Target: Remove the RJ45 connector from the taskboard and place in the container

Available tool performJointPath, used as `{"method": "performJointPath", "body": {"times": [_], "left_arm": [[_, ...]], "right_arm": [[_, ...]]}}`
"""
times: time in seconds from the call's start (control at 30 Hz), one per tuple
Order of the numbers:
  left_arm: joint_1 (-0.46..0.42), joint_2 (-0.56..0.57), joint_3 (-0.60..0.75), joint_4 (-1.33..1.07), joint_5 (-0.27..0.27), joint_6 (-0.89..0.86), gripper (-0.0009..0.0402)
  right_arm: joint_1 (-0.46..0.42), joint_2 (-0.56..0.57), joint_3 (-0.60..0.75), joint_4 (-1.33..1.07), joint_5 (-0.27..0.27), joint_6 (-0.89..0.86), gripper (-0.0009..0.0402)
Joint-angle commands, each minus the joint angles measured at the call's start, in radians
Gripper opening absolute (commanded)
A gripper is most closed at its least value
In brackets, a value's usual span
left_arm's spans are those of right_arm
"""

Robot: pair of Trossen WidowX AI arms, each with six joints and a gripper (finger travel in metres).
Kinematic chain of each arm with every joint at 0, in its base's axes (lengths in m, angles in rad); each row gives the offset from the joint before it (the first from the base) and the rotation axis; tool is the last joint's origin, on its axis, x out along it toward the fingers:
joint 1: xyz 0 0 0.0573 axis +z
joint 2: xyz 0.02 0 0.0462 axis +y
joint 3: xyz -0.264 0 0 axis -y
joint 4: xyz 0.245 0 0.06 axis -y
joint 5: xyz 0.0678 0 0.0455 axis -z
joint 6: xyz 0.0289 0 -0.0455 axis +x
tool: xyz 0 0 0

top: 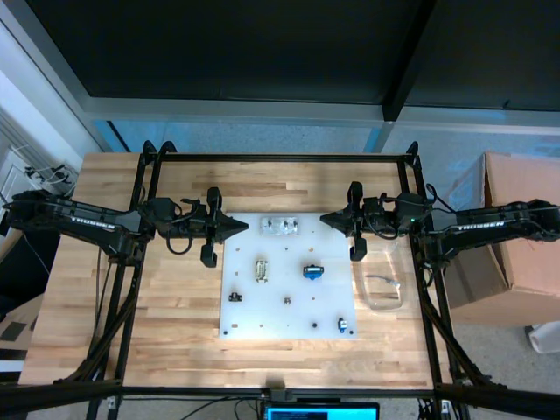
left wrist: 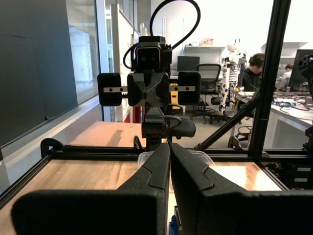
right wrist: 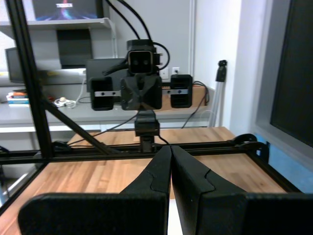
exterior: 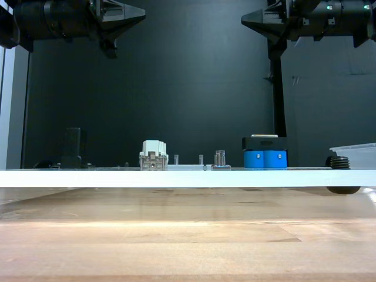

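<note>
A small clear piece with a thin grey lead, which looks like the RJ45 connector [top: 386,282], lies free inside the clear container [top: 363,289] just right of the white taskboard [top: 262,319]. No gripper touches it. My left gripper [top: 243,227] hovers above the board's far left edge, pointing right, fingers shut with nothing between them. My right gripper [top: 325,219] hovers above the board's far right corner, pointing left, also shut and bare. The low view has both high over the board: left gripper [exterior: 141,12], right gripper [exterior: 245,21]. Each wrist view shows closed fingertips, left gripper [left wrist: 169,145] and right gripper [right wrist: 171,147].
On the board stand a silver part [top: 282,226], a white-grey connector [top: 261,269], a blue block [top: 312,271], a small blue piece [top: 344,325] and small black parts [top: 234,297]. A black frame [top: 280,158] rings the table. A cardboard box [top: 516,236] sits to the right.
</note>
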Motion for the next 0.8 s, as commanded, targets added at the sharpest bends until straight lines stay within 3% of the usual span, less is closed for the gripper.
{"method": "performJointPath", "body": {"times": [0.03, 0.8], "left_arm": [[0.000, 0.000, 0.000, 0.000, 0.000, 0.000, 0.0000], [0.000, 0.000, 0.000, 0.001, 0.000, 0.000, 0.0000]], "right_arm": [[-0.003, 0.001, 0.000, -0.003, -0.033, 0.008, 0.0000], [-0.004, 0.001, 0.042, -0.095, -0.030, 0.026, 0.0000]]}}
